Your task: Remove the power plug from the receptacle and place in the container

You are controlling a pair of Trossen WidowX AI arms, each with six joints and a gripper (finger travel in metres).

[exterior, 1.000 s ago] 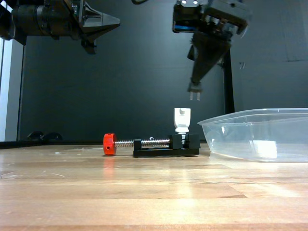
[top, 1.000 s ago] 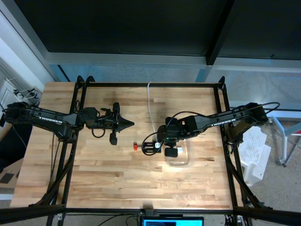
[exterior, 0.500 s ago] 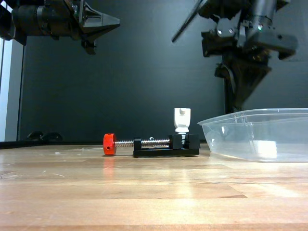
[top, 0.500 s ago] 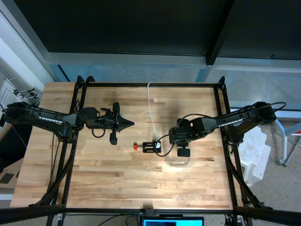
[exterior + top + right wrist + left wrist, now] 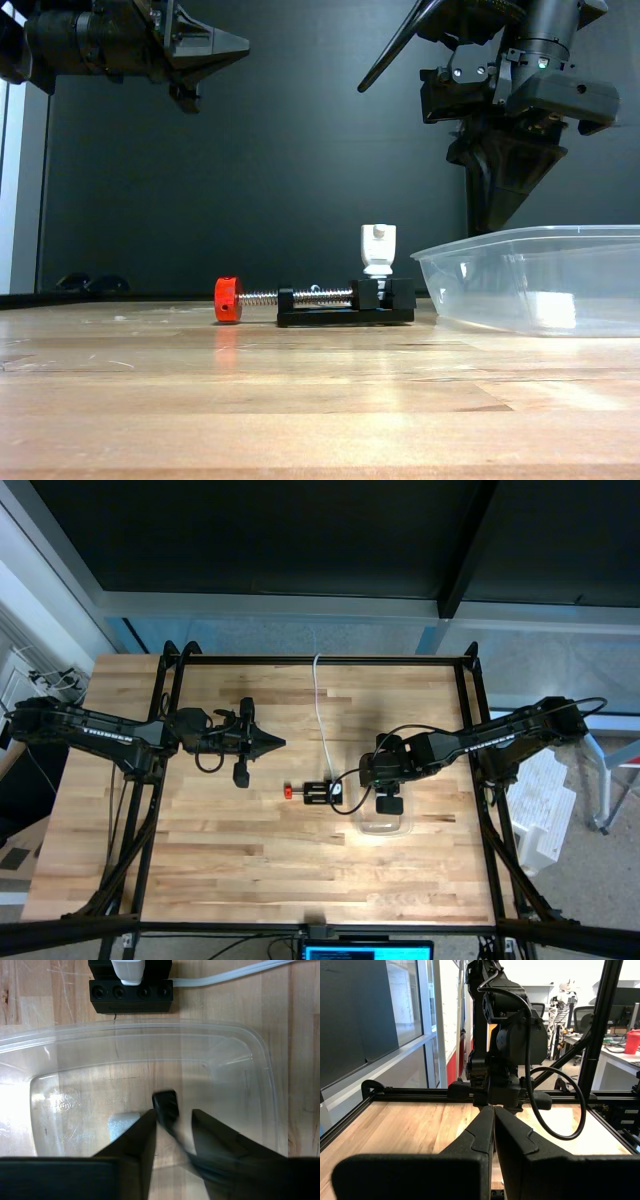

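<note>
The black power plug (image 5: pixel 165 1103) shows blurred between the parted fingers of my right gripper (image 5: pixel 173 1116), over the floor of the clear container (image 5: pixel 150 1027). That gripper (image 5: pixel 497 222) points down into the container (image 5: pixel 530 290), with its fingers open. In the high view the right gripper (image 5: pixel 385 798) covers the plug. The white receptacle (image 5: pixel 378 245) stands upright in the black vise (image 5: pixel 345 300) just left of the container, with nothing plugged into it. My left gripper (image 5: pixel 493 1110) is shut on nothing and hovers high at the left (image 5: pixel 275 743), far from the vise.
The vise's red knob (image 5: pixel 227 299) points left. A white cable (image 5: pixel 322 710) runs from the receptacle to the table's far edge. A small white cube (image 5: pixel 122 1122) lies inside the container. A black frame (image 5: pixel 320 661) borders the wooden table.
My right gripper carried the plug rightward from above the receptacle to over the container and sank toward it. The plug now sits loose between its parted fingers. The left arm has not moved.
</note>
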